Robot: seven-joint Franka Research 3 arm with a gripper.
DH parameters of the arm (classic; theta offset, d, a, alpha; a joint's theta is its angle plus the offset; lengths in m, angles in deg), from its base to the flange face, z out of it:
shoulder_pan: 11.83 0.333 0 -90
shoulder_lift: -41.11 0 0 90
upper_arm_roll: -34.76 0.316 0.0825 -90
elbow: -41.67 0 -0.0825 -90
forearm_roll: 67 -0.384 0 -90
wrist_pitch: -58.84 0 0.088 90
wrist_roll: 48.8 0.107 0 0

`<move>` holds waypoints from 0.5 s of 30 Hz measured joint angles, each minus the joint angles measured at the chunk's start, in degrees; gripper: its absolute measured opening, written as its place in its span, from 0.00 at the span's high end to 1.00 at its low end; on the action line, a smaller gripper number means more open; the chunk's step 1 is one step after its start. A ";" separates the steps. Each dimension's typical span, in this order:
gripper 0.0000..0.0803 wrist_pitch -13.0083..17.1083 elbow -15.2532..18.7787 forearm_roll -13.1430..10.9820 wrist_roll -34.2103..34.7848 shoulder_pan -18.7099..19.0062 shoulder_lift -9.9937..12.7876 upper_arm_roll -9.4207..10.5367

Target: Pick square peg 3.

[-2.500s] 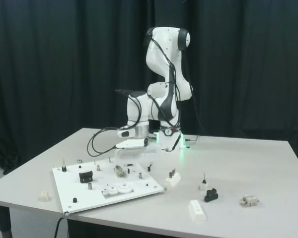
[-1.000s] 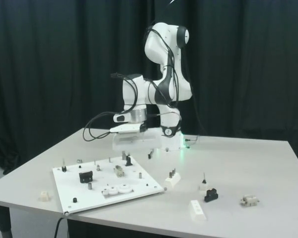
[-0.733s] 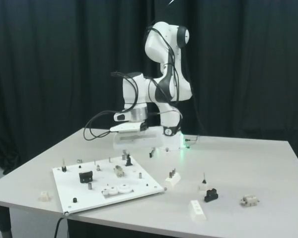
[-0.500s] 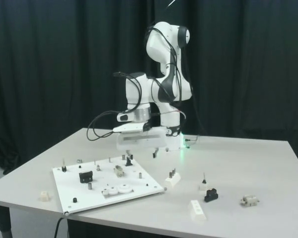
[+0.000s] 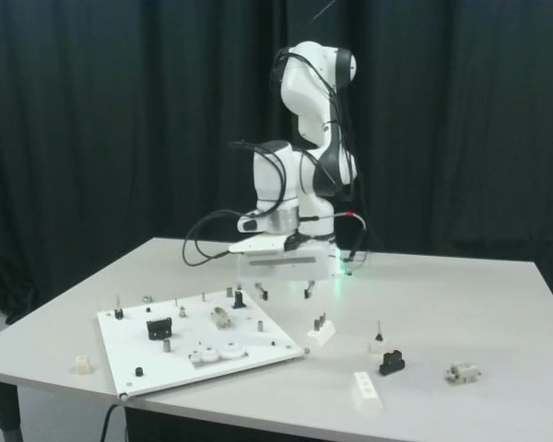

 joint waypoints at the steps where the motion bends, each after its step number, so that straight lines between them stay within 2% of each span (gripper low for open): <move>1: 0.00 0.03 0.19 0.00 1.05 0.18 0.03 0.00; 10: 0.00 1.90 2.73 0.00 8.44 1.44 0.19 0.02; 15: 0.00 4.25 4.41 0.00 10.60 2.25 0.24 0.04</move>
